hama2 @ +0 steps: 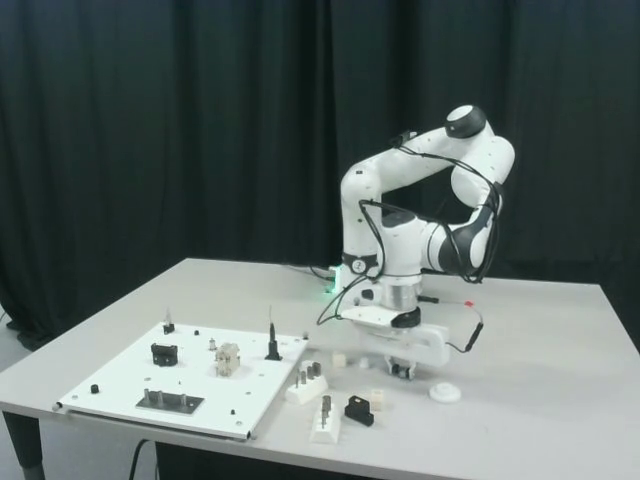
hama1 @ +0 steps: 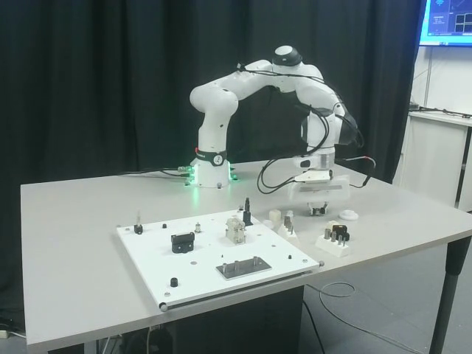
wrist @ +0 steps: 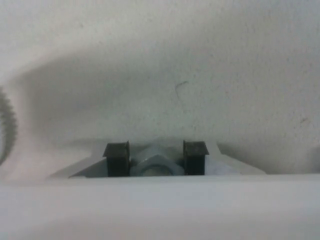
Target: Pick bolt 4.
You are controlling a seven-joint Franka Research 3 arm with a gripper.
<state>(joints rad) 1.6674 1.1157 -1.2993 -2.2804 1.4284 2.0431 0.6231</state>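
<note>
In the wrist view a grey hex-headed bolt point(wrist: 156, 165) sits between the two black fingertips point(wrist: 116, 158), which touch its head on both sides. My gripper point(wrist: 156, 159) is shut on it. The shank is hidden below the head. In the room views the gripper point(hama1: 317, 211) point(hama2: 401, 371) hangs low over the grey table point(hama1: 81, 214), behind the white bolt holder point(hama1: 333, 242) that carries a few dark upright bolts. The held bolt is too small to make out in either room view.
A white toothed disc point(hama1: 349, 214) point(hama2: 444, 392) point(wrist: 6, 125) lies on the table beside the gripper. The white assembly board point(hama1: 214, 254) point(hama2: 170, 380) carries several small parts. More white holders point(hama2: 306, 386) point(hama2: 325, 422) and a black part point(hama2: 358, 410) stand nearby.
</note>
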